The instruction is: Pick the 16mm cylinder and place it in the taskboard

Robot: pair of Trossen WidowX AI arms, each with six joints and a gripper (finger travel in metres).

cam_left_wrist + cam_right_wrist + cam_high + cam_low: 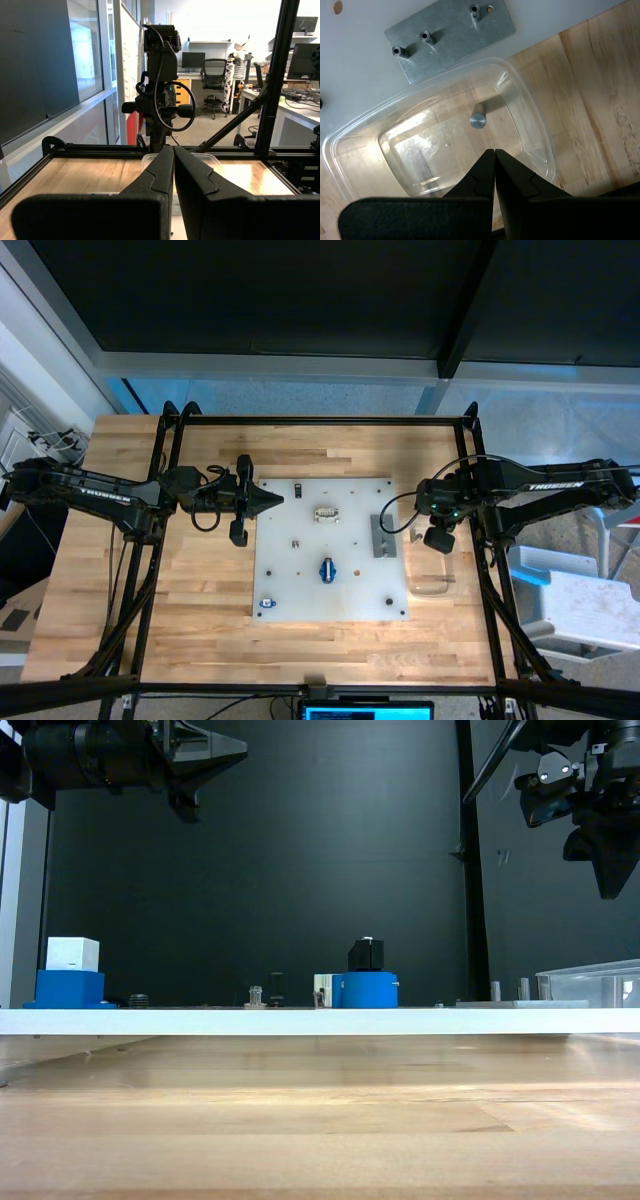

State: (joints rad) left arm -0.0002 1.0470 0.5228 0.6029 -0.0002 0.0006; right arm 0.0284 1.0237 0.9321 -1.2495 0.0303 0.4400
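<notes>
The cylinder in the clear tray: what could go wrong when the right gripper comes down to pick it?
1. The right gripper hangs above the clear tray with fingers shut; unless it opens first, it may topple the upright cylinder.
2. Its tips point beside the cylinder, not at it; a straight descent could miss it or push the tray.
3. The left gripper, shut, hovers over the taskboard's left edge; it could crowd a placement there.

Glossy clear plastic tray (pixel 536 131), smooth metal cylinder (pixel 478 120), matt white taskboard (pixel 355 60), wooden table (pixel 600 75)
</notes>
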